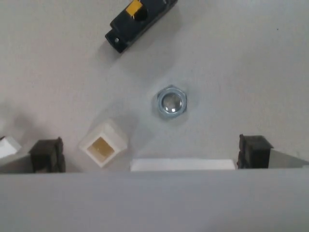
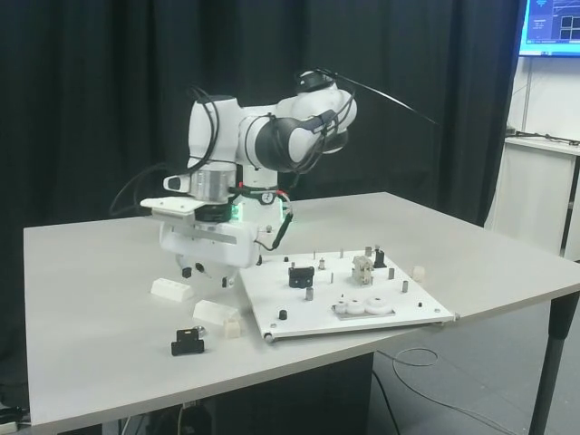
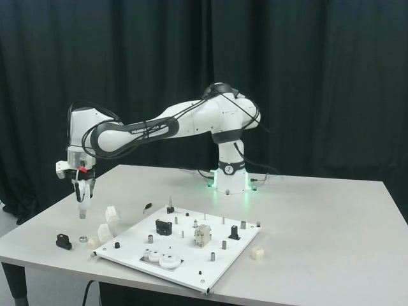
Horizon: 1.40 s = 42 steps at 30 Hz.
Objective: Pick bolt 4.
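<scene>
Below the gripper (image 1: 149,154), its fingers spread apart and holding nothing, the bolt (image 1: 171,102) stands on end on the grey table (image 1: 251,58), hex head up. It lies between and just ahead of the fingertips. I judge the arm hovers there to line up a straight descent.

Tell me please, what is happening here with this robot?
The white arm holds its gripper open above the grey table, holding nothing. Directly below lies a hex nut, between a small black part and a small white block. The white assembly board sits nearby, untouched.
</scene>
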{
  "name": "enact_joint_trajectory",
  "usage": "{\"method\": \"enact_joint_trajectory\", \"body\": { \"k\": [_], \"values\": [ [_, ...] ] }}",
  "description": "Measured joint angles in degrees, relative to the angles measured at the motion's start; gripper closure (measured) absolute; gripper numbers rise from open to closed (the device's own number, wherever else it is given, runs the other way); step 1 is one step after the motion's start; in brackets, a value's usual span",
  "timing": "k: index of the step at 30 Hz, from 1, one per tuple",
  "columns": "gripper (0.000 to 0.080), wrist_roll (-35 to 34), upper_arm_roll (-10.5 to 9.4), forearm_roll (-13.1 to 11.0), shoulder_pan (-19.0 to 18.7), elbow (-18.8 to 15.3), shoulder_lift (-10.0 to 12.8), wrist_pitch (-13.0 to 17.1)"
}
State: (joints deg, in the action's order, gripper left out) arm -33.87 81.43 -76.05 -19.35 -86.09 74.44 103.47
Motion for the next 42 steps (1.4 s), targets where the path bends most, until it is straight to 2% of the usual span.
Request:
{"method": "enact_joint_trajectory", "body": {
  "k": [11, 22, 29, 42],
  "values": [
    [0.0003, 0.52, -2.38, 0.61, 4.14, 4.47, -0.01, -2.03],
    [0.0003, 2.06, -5.69, 4.96, 7.05, 8.65, 0.0, -2.18],
    [0.0003, 2.06, -7.9, 6.81, 8.98, 10.77, -0.01, -1.05],
    [0.0003, 2.06, -12.45, 8.65, 12.48, 13.09, -0.25, 2.06]
  ]
}}
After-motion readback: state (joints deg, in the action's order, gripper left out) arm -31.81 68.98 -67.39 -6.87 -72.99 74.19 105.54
